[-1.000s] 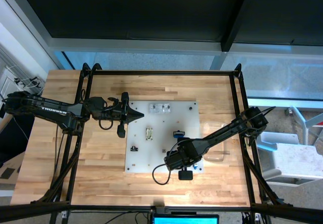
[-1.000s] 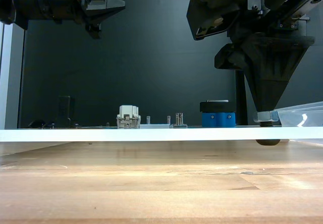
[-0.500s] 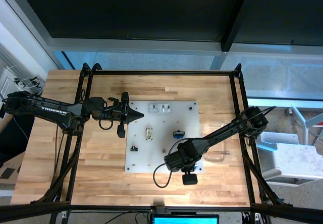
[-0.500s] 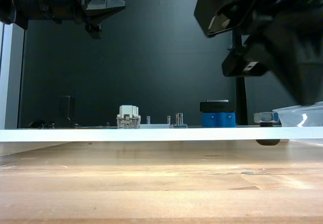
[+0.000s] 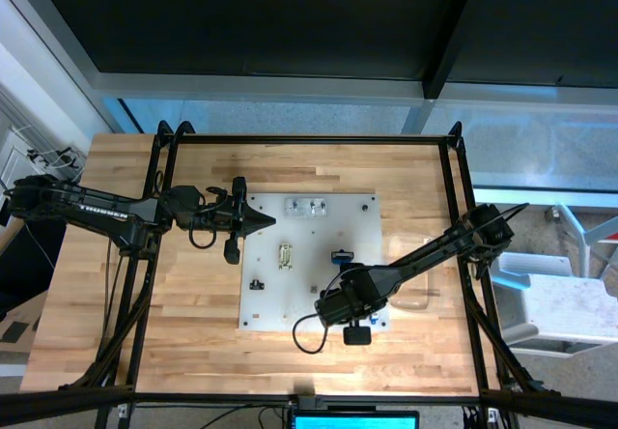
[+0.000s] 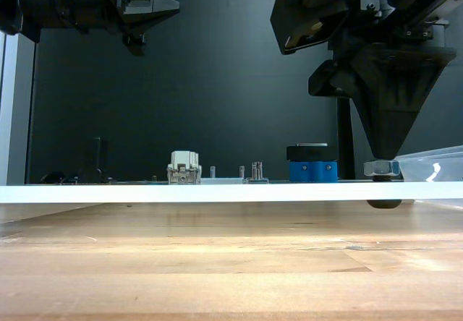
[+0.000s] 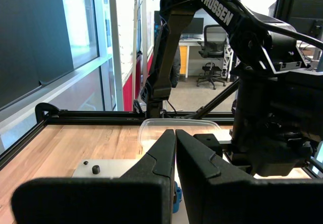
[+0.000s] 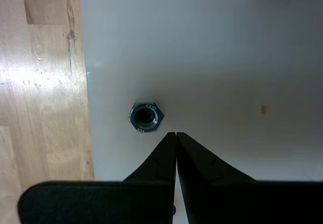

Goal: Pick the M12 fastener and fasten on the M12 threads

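The small silver nut [image 8: 146, 117] sits on its stud near the white board's [image 8: 227, 57] near right edge, its middle dark. In the low view the nut [image 6: 381, 168] stands just above the board with a sliver of black stud beneath it. My right gripper [image 6: 383, 156] points straight down with its tips just over the nut; its fingers are shut with nothing between them, and in the right wrist view the right gripper [image 8: 176, 133] stops just short of the nut. My left gripper [image 5: 268, 221] hovers shut high over the board's far left edge.
A blue connector block [image 6: 312, 169] and a pale grey connector [image 6: 184, 169] stand mid-board. The clear tray [image 5: 415, 299] lies beside the board's right edge, behind the nut in the low view. A black post [image 6: 345, 137] rises at the far right corner.
Half a second ago the right gripper had swung up and off the nut, blurred. Now it points down over the nut again. The nut and the left arm have not moved.
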